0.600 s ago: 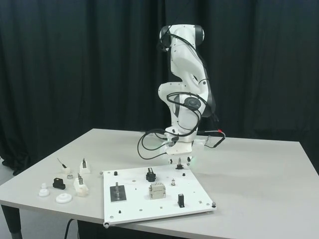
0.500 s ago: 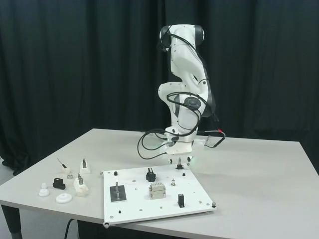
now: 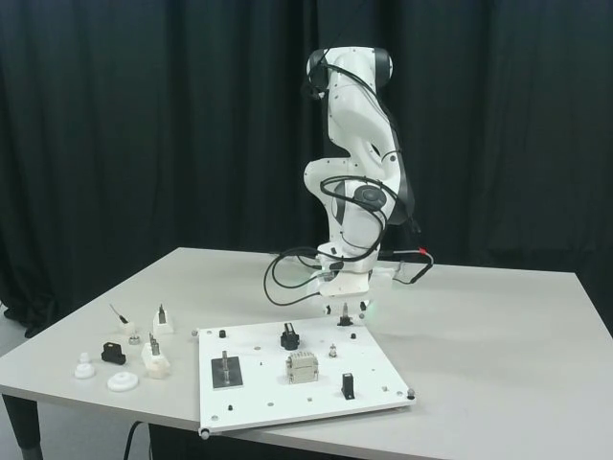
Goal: Pick square peg 4.
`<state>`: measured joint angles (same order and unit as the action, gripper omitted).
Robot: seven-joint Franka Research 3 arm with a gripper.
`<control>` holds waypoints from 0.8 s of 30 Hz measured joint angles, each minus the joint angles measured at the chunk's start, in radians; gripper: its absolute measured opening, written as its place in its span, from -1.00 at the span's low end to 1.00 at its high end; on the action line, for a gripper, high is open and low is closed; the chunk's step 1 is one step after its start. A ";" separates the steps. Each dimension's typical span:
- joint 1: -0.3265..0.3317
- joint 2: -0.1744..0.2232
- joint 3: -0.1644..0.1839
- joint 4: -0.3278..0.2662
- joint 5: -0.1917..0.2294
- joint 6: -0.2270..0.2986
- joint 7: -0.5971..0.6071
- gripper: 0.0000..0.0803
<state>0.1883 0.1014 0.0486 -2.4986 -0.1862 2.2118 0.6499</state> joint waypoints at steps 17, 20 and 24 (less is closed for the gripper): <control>0.000 -0.015 0.000 0.009 0.000 -0.003 0.000 0.99; 0.000 -0.019 0.000 0.013 0.000 -0.004 0.000 0.99; 0.000 -0.024 0.000 0.017 0.000 -0.005 0.000 0.99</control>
